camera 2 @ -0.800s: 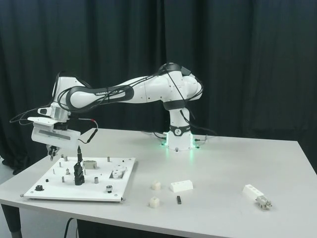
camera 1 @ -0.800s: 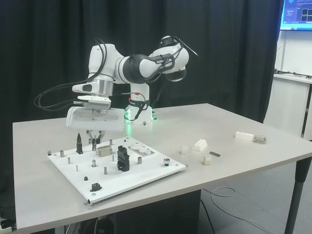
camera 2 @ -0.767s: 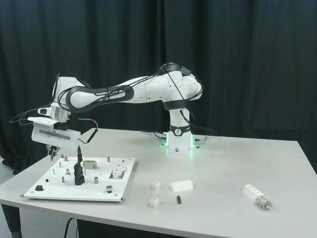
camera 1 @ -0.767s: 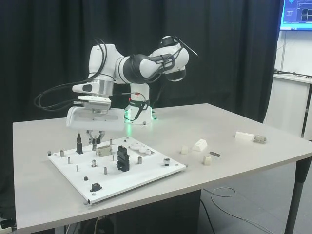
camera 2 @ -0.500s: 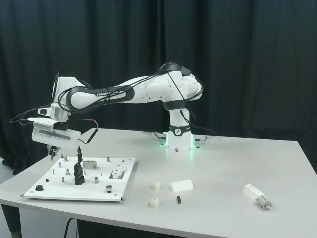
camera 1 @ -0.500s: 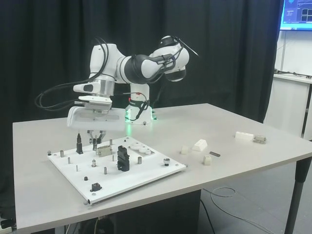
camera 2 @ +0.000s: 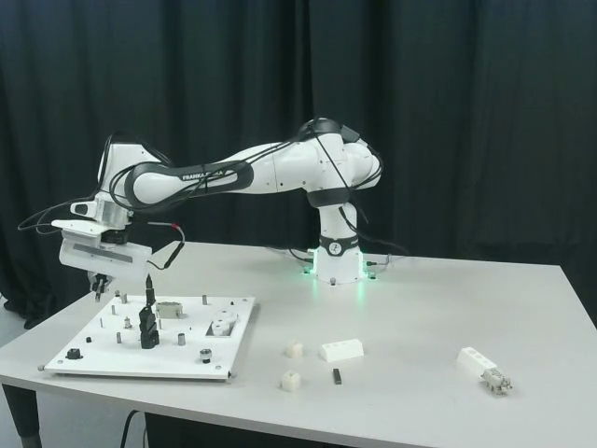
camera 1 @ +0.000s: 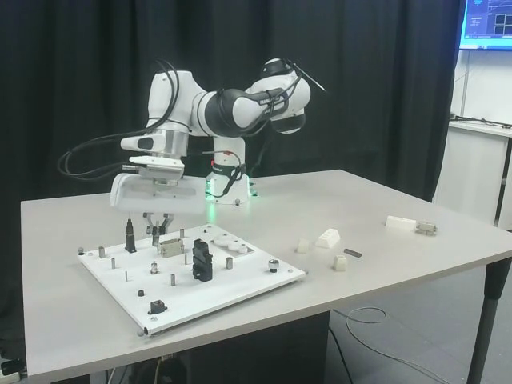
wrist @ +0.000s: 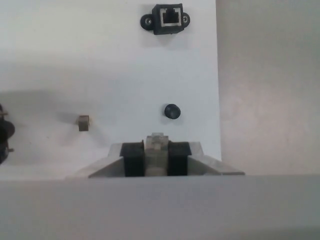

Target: Place Ethernet.

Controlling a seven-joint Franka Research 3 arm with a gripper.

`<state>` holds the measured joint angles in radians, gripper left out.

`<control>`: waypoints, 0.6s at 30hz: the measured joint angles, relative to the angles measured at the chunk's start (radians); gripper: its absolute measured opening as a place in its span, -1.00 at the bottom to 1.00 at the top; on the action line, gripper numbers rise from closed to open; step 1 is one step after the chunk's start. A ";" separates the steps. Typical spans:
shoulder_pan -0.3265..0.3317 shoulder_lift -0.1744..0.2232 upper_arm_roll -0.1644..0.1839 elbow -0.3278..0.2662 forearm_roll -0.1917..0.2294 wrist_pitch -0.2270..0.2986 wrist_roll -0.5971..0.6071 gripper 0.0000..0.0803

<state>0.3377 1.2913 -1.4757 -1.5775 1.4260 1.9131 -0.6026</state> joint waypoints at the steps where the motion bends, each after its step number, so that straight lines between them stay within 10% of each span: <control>1: 0.000 0.000 -0.001 0.001 0.000 -0.001 0.001 -0.76; 18: 0.040 -0.016 -0.063 0.064 0.000 -0.168 0.103 -0.76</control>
<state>0.3773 1.2757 -1.5386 -1.5130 1.4265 1.7451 -0.4993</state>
